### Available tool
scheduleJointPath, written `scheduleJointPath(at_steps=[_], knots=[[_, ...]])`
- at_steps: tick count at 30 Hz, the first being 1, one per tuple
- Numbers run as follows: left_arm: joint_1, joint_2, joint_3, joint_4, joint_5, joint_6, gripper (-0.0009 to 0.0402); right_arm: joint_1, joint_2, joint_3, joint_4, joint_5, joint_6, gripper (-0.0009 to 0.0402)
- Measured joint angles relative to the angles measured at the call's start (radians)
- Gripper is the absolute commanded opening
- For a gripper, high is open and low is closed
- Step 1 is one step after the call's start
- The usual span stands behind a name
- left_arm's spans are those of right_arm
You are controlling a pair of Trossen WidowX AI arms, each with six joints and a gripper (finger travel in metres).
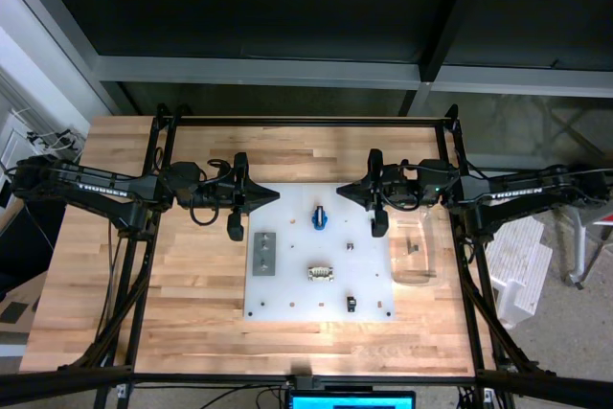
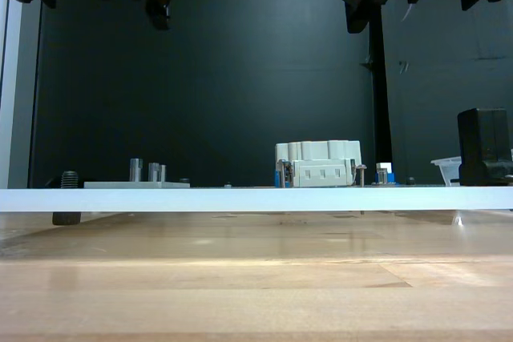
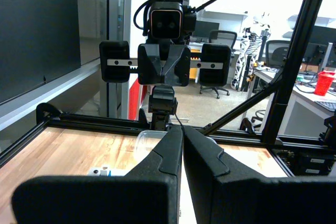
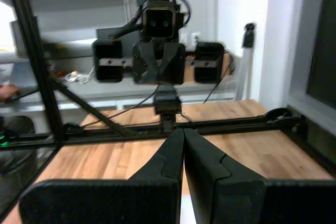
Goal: Pick the 16mm bar and install on taskboard
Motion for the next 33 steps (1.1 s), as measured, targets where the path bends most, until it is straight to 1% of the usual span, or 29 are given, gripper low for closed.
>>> scheduleJointPath(at_steps=[2,8,14,26,33], knots=[[0.000,0.000,0.000,0.000,0.000,0.000,0.0000,0.000,-0.013,0.017,-0.055,-0.021,0.002,0.0000],[0.000,0.000,0.000,0.000,0.000,0.000,0.0000,0.003,-0.043,0.077,-0.286,-0.022,0.002,0.0000],[0.000,0.000,0.000,0.000,0.000,0.000,0.0000,0.014,-0.048,0.137,-0.515,-0.021,0.002,0.0000],[0.000,0.000,0.000,0.000,0.000,0.000,0.0000,0.065,-0.048,0.212,-0.914,-0.021,0.036,0.0000],[0.000,0.000,0.000,0.000,0.000,0.000,0.0000,0.121,-0.048,0.239,-1.122,-0.021,0.077,0.0000]])
